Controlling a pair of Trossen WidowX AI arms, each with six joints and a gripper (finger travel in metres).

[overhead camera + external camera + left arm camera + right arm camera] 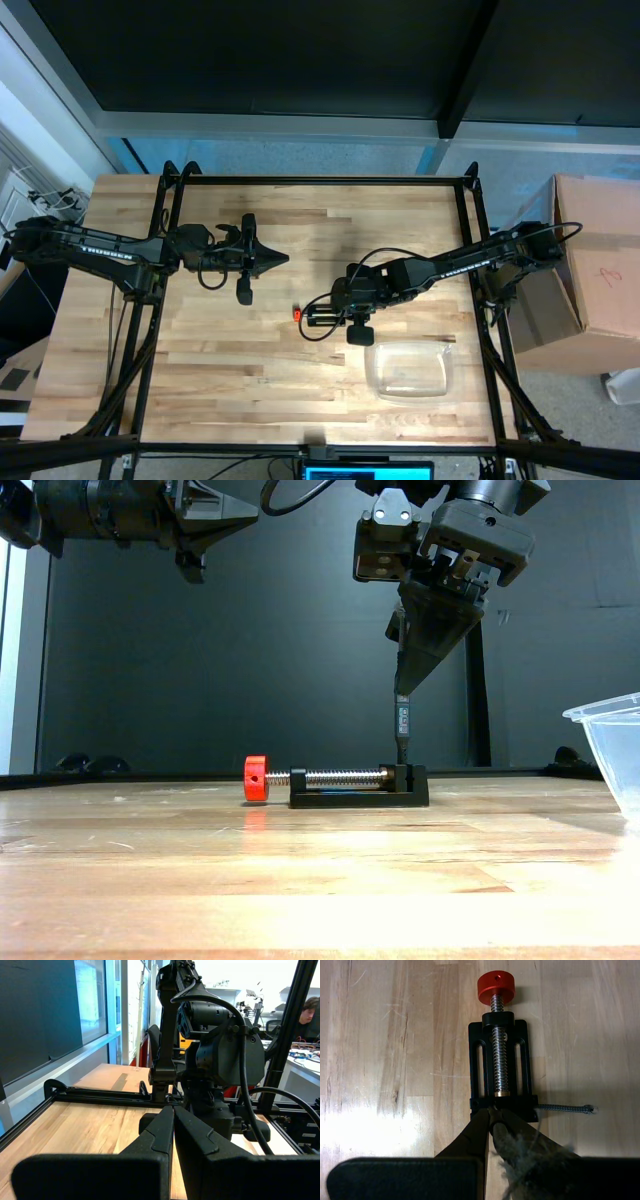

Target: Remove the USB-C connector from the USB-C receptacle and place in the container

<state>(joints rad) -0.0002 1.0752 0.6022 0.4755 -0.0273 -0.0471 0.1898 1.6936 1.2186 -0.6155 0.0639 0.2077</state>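
Note:
A small black vise [360, 786] with a red knob [256, 778] lies on the wooden table and holds the USB-C receptacle at its right end. The USB-C connector [403, 725] stands upright there, its lower tip reaching the vise block; I cannot tell how deep it sits. My right gripper [402, 692] points straight down, shut on the connector's top. In the right wrist view its fingers [479, 1130] are pinched just behind the vise [499, 1060], around a frayed grey sleeve [530, 1160]. My left gripper [280, 259] hovers high to the left, shut and holding nothing.
The clear plastic container [408, 370] sits on the table right of the vise, toward the near edge; its rim [610, 712] shows in the low view. A short braided cable stub [565, 1108] sticks out beside the vise. A black frame [320, 181] borders the table.

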